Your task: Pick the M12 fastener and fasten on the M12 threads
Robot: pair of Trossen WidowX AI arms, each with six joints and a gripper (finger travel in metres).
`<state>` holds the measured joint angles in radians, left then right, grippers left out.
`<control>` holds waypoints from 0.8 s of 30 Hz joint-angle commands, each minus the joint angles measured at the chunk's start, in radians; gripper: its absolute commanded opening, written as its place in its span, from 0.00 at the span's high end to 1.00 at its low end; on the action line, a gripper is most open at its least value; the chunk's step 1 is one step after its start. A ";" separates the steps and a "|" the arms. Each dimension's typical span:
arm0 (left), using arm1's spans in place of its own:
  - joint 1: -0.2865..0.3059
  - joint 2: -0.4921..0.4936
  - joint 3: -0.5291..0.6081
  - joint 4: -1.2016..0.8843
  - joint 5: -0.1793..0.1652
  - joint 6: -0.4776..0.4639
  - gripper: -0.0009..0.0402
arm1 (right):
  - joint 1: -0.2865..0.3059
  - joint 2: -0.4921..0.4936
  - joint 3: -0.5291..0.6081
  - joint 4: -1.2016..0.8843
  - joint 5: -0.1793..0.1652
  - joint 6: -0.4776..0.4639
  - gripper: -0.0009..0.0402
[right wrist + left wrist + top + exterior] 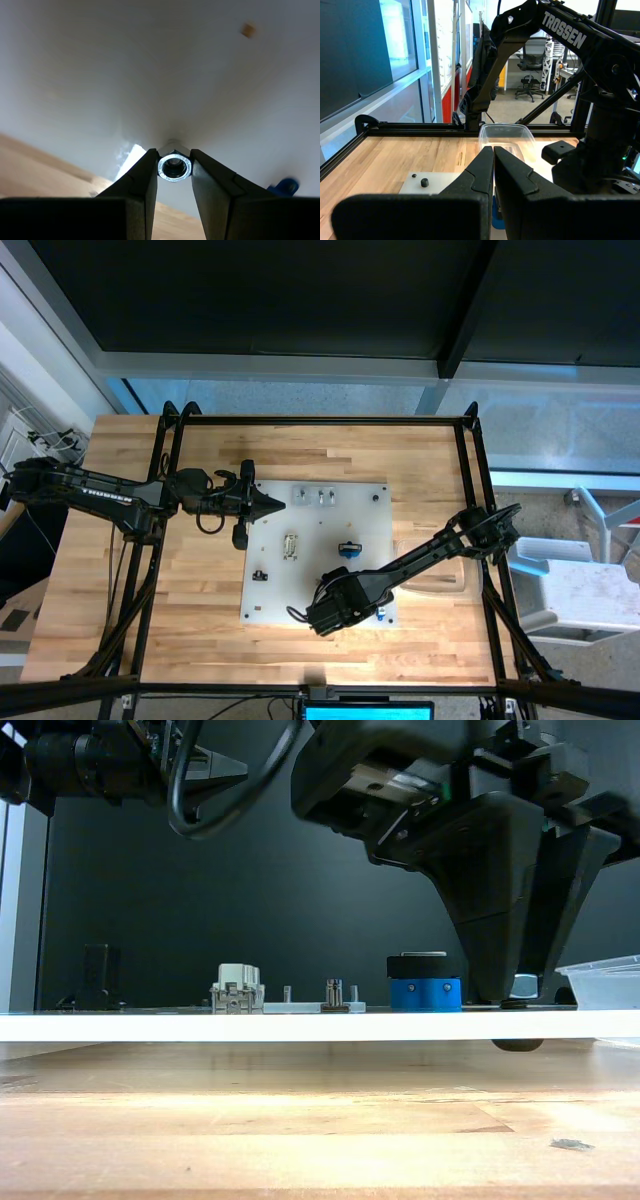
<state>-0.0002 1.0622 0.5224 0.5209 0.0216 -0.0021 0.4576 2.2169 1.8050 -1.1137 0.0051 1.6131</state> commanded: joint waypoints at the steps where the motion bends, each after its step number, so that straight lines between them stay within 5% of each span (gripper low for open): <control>1: 0.000 0.000 0.000 0.000 0.000 0.000 0.98 | 0.000 0.003 0.000 0.005 0.002 0.157 0.94; 24: 0.000 0.000 0.000 0.000 0.000 0.000 0.98 | 0.001 0.001 0.000 0.014 0.002 1.185 0.94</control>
<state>-0.0002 1.0622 0.5224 0.5209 0.0216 -0.0021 0.4580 2.2150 1.8050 -1.0988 0.0067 2.7388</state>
